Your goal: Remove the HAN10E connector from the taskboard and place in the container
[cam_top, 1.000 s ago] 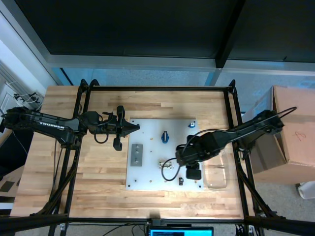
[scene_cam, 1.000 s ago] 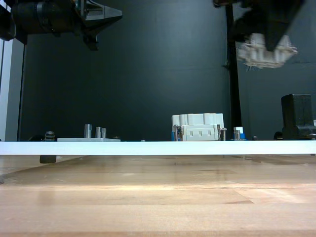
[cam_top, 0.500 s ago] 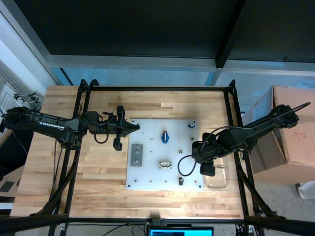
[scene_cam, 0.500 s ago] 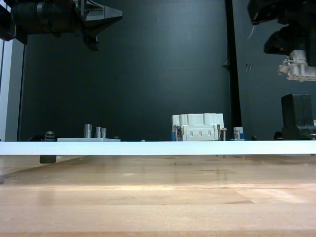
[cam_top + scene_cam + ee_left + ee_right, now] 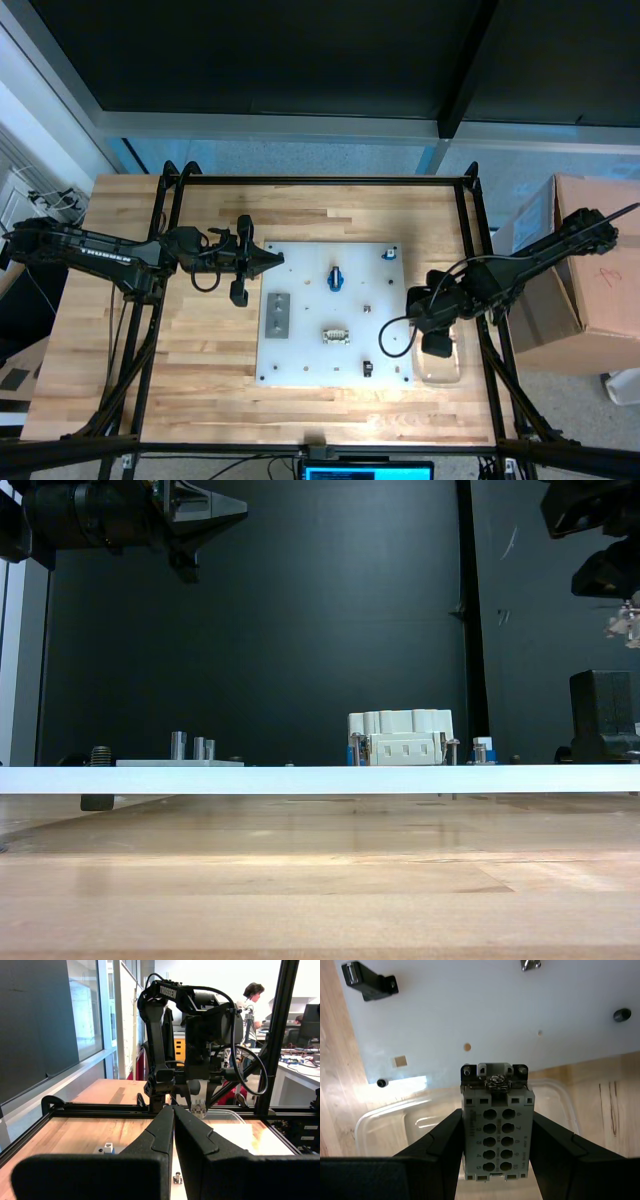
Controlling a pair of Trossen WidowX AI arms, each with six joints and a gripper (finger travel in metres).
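- Taskboard (image 5: 300, 300): white, with a pale socket housing (image 5: 336, 336) seated mid-board.
- Container (image 5: 441, 371): clear tub just beside the board's right edge.
- Left gripper (image 5: 173, 1110): fingers pressed together, held high over the board's left edge.
- Right gripper (image 5: 437, 343): above the container, clamped on the HAN10E connector (image 5: 496, 1135), which is clear of its seat.

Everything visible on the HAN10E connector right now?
HAN10E connector: pale grey plastic block, ten numbered round sockets in two rows, metal screw and bracket at one end. Held off the taskboard, clamped on both long sides in the right gripper, hanging over the edge of the clear container. Left gripper: shut, raised over the board's far left corner.
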